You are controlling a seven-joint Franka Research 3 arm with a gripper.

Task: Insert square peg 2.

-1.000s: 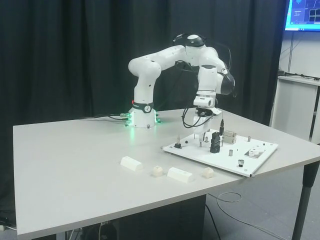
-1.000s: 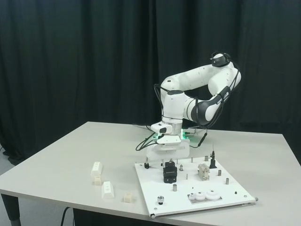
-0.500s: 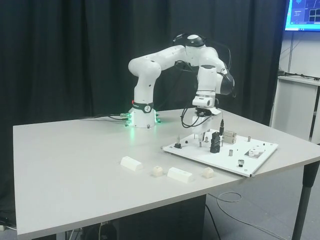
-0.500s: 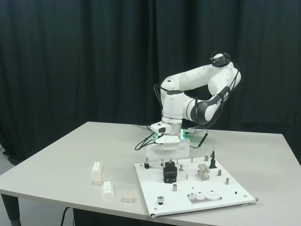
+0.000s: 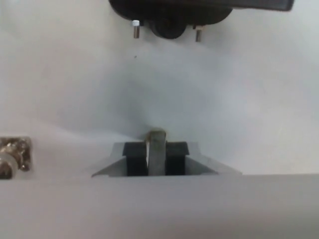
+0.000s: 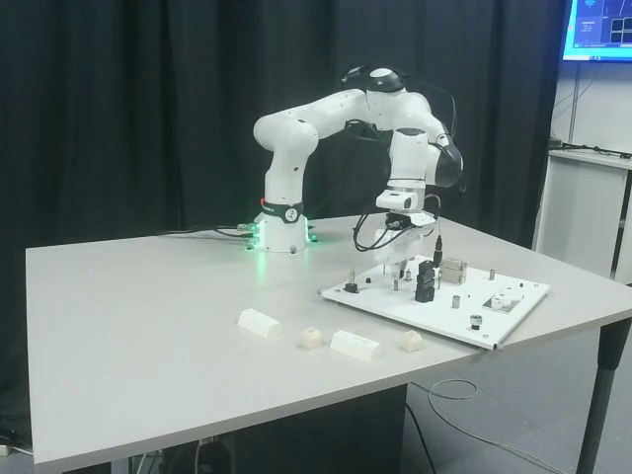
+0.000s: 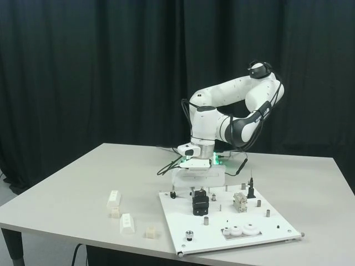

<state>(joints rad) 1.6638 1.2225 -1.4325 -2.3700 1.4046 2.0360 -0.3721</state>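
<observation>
The gripper [image 5: 157,158] holds a narrow grey square peg [image 5: 157,149] clamped above the white board [image 6: 434,301] — carrying stage, I judge — next, alignment over its square hole.

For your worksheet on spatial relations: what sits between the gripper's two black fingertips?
In the wrist view, a grey square peg stands upright between the gripper fingertips, above the white board.

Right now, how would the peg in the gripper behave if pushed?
The peg looks like a slim, straight-sided grey bar, so probably stiff and unlikely to roll. Its smooth-looking faces may slip or tilt between the gripper's black pads.
</observation>
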